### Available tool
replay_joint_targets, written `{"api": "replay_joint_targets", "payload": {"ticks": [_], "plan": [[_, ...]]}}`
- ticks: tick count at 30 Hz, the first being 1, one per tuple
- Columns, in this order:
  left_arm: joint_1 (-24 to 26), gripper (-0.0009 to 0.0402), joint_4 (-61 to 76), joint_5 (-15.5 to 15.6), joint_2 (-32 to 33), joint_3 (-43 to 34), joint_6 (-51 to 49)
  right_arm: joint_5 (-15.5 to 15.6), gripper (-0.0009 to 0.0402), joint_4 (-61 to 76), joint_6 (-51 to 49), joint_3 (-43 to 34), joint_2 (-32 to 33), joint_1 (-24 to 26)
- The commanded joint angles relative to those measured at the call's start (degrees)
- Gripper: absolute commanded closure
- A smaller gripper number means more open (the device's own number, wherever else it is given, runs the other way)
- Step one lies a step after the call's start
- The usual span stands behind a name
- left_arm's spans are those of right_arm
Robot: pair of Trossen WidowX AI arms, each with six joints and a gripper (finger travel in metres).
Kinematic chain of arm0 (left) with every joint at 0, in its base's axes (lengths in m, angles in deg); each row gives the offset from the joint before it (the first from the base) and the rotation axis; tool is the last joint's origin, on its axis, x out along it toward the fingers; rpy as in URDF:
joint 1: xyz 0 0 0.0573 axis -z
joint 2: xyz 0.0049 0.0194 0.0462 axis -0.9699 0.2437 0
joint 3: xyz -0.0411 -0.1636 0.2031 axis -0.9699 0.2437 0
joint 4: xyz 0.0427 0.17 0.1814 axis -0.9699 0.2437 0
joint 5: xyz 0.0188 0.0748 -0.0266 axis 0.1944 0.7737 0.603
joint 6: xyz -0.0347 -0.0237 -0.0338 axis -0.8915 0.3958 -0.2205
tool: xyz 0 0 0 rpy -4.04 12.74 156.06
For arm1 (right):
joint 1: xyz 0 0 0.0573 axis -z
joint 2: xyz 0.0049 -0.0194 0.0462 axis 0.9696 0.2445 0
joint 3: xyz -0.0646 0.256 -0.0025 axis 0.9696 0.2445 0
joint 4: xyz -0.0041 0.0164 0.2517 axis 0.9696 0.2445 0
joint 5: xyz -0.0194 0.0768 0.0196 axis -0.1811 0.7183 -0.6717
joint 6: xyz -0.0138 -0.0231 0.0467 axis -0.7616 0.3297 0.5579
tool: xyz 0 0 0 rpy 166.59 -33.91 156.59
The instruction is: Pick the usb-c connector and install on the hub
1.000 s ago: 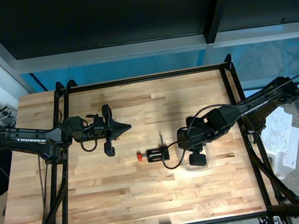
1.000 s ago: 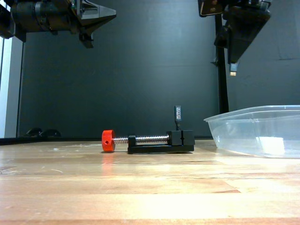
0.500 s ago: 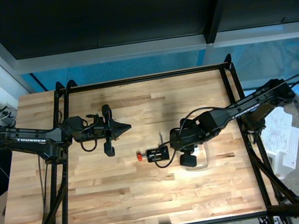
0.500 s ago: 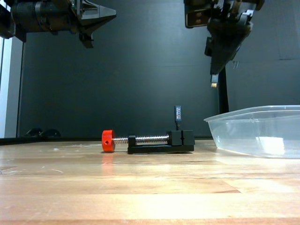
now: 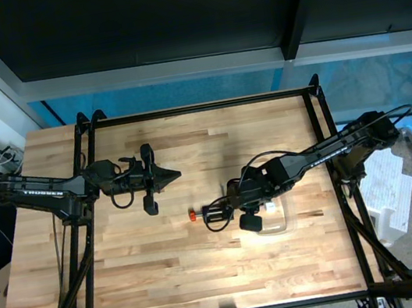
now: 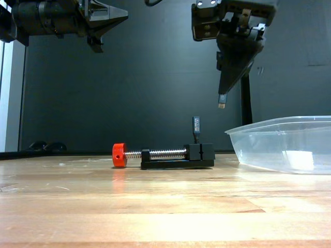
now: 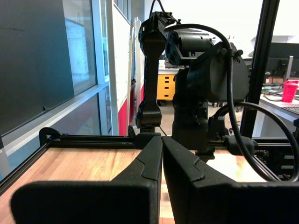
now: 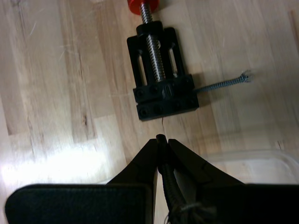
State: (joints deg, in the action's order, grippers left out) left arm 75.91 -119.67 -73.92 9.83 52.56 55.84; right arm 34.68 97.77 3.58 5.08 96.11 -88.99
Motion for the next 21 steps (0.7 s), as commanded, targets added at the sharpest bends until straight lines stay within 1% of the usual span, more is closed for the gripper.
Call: {"api": "replay_joint_targets", "payload": {"ticks": [1, 6, 21], "plan": [[0.0, 0.0393, 0.0, -0.02, 0.0, 0.0, 0.0, 0.0, 0.0393, -0.79, -0.02, -0.04, 0.79, 0.17], [-0.02, 0.0393, 0.0, -0.02, 0.0, 0.0, 0.0, 0.02, 0.0394, -1.64, -0.09, -0.04, 1.84, 0.44], [-0.02, 0.0393, 0.0, 0.0, 0.0, 0.0, 0.0, 0.28, 0.0394, -1.62, -0.63, -0.04, 1.81, 1.05]]}}
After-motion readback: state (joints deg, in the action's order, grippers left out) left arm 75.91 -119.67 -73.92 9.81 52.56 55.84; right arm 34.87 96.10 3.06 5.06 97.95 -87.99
